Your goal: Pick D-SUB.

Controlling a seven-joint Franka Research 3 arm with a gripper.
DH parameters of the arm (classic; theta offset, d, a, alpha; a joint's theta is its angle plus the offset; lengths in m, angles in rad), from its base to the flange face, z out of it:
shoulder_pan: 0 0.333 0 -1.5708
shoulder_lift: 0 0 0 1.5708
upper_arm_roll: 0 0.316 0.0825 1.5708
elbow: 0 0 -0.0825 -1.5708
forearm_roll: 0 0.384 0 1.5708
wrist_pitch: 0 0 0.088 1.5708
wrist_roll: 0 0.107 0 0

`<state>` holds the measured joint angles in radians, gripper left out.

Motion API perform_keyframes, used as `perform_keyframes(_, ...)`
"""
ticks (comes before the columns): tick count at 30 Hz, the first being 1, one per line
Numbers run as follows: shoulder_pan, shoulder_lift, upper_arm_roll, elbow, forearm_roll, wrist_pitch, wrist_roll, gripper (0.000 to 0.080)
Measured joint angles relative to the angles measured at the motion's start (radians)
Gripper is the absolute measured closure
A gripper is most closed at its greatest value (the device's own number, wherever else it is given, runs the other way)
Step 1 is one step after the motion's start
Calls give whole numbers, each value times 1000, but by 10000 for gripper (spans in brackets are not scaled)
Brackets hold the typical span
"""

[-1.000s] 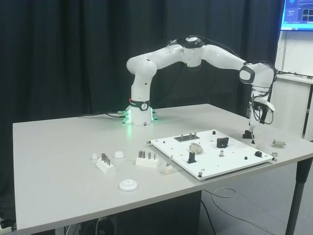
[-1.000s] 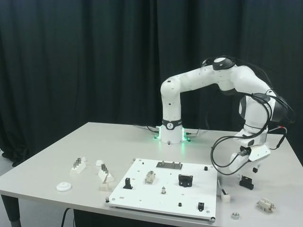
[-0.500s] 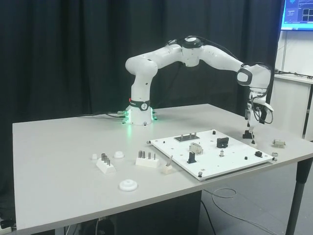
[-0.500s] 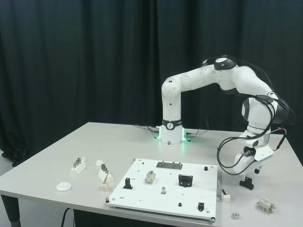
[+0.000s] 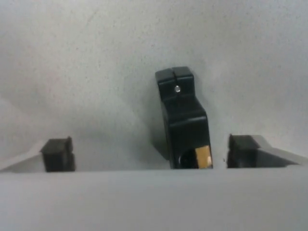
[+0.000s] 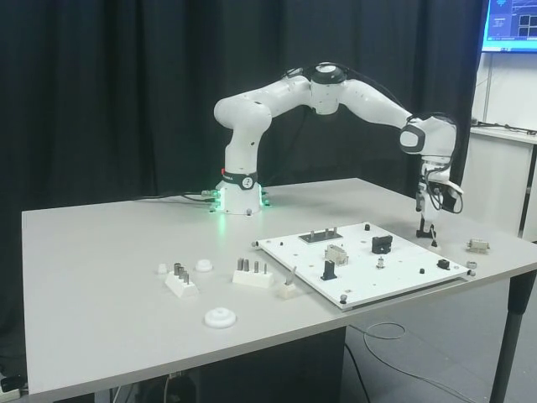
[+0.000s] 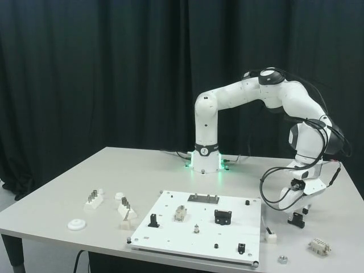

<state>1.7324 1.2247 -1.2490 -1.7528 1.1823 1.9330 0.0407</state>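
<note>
A small grey metal connector [image 6: 479, 244] lies on the table near its right edge, also visible in the second room view [image 7: 319, 246]. A similar grey connector [image 6: 336, 253] stands on the white board [image 6: 403, 273]. My gripper [image 6: 426, 222] hangs low over the table beside the board's far right corner, well short of the loose connector. It is open, and its black fingertips [image 5: 57, 154] stand wide apart. A black block [image 5: 183, 120] lies on the table between them, nearer one fingertip and touching neither. The same black block [image 7: 296, 219] sits under my gripper [image 7: 297, 211].
The white board [image 7: 170, 233] carries several small black and grey fixtures. White holders with pins [image 6: 252, 274] and a white disc [image 6: 219, 317] lie left of the board. A small white piece [image 7: 271, 236] and a nut [image 7: 281, 259] lie by its right edge.
The forearm and wrist have swung towards the arm's base and the hand has straightened more upright over the black block. The block and the connectors have not moved.
</note>
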Motion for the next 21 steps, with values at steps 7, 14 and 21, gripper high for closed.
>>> perform_keyframes(7,4,0,9,-8,0,21,0,258)
perform_keyframes(14,4,-5,8,-18,0,42,0,418)
perform_keyframes(21,3,-11,-7,-27,0,46,0,647)
